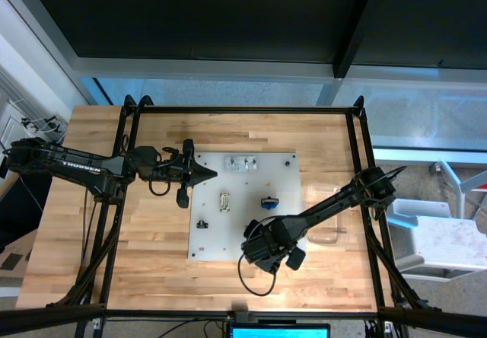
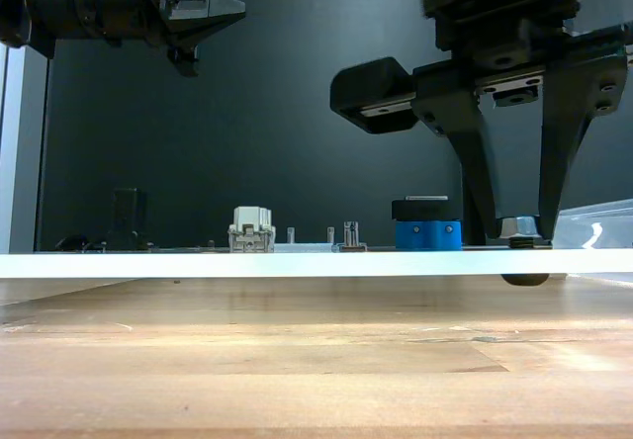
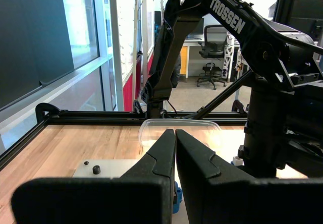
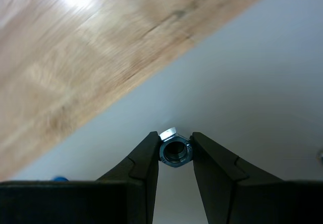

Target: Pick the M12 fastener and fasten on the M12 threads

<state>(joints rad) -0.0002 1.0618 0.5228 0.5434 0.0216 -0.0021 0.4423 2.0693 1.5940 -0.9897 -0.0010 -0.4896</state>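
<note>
nut [image 4: 175,152] between right gripper [image 4: 174,134] jaws over board [image 1: 228,239], left gripper [image 1: 211,174] aloft

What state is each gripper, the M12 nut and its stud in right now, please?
M12 nut: held level, sitting atop the stud.
stud: upright, ribs showing below the nut.
right gripper: shut on the M12 nut, low over the near right of the board.
left gripper: shut, empty, parked high over the board's far left.
</note>
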